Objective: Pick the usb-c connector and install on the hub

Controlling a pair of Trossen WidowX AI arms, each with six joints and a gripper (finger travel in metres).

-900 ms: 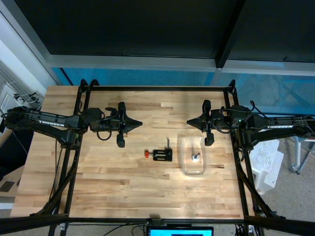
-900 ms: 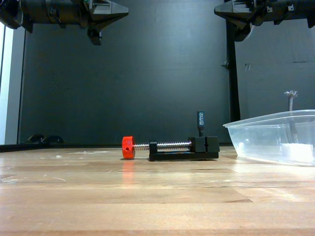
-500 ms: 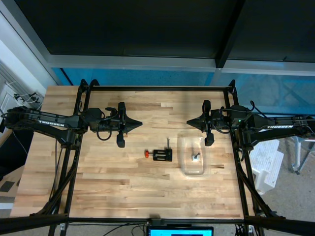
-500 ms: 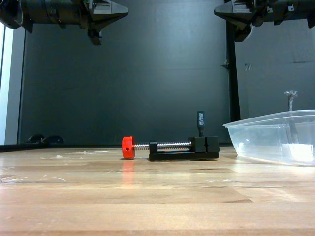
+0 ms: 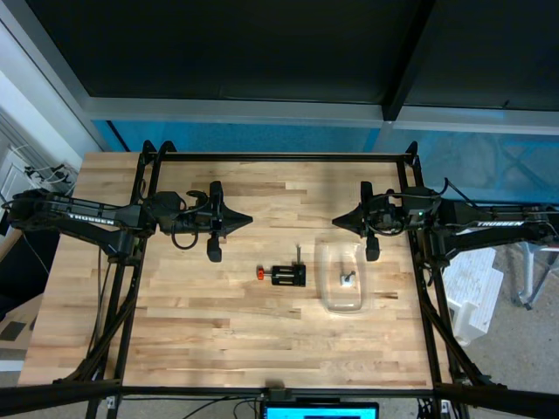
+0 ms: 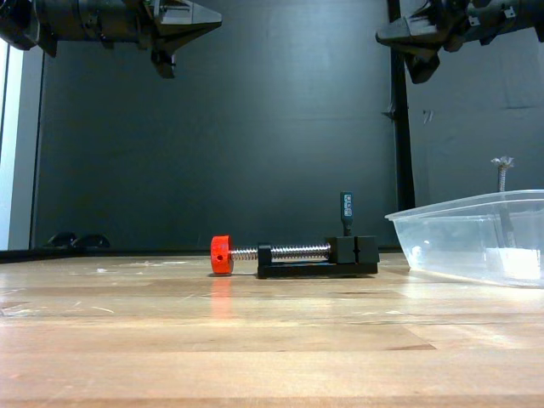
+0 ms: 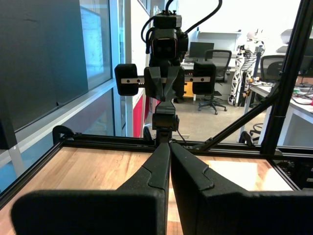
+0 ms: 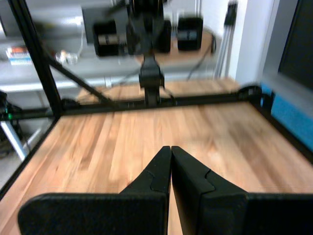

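Note:
The hub [image 5: 286,276] is a small black block with a red-orange knob [image 5: 260,273] and a thin upright pin [image 5: 299,253], lying mid-table; the low view shows the hub [image 6: 316,257] side-on. The usb-c connector [image 5: 348,278] is a tiny dark grey piece lying inside the clear tray, close to a small white piece. My left gripper [image 5: 250,219] hovers shut and empty, high above the table behind and left of the hub; its fingers [image 7: 164,161] touch. My right gripper [image 5: 335,222] is also shut and empty, up behind the tray, tilted slightly down.
A clear plastic tray [image 5: 327,297] stands right of the hub; its wall [image 6: 459,242] shows in the low view. A black frame [image 5: 279,158] runs along the table's back and sides. Bare wood lies in front of the hub.
The right arm has shifted: its gripper has dipped and tilted slightly downward and moved a little right. The left arm, hub and tray are unchanged.

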